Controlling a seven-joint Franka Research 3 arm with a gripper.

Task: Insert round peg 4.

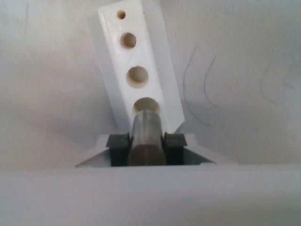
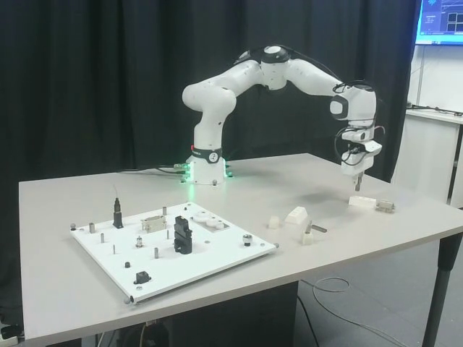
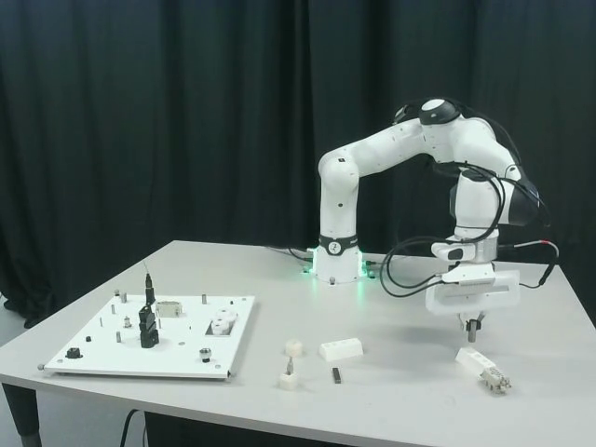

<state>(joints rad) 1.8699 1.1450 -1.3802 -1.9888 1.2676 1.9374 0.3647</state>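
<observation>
My gripper (image 1: 146,141) is shut on a grey round peg (image 1: 146,139), clamped between its two black pads (image 1: 118,143). Just beneath the peg lies a white block (image 1: 136,66) with a row of round holes of growing size. The peg's tip hangs over the largest hole (image 1: 146,105) and hides part of it. In the room views the gripper (image 2: 357,182) hovers a short way above that white block (image 2: 362,202) near the table's right end, with the peg (image 3: 472,326) pointing down at the block (image 3: 473,358).
A white board (image 2: 217,253) with black and grey fittings lies at the table's left front. Small white blocks (image 2: 296,215) and a thin grey pin (image 2: 319,229) sit mid-table. A small grey part (image 2: 385,207) rests against the holed block's end. The table edge is close behind.
</observation>
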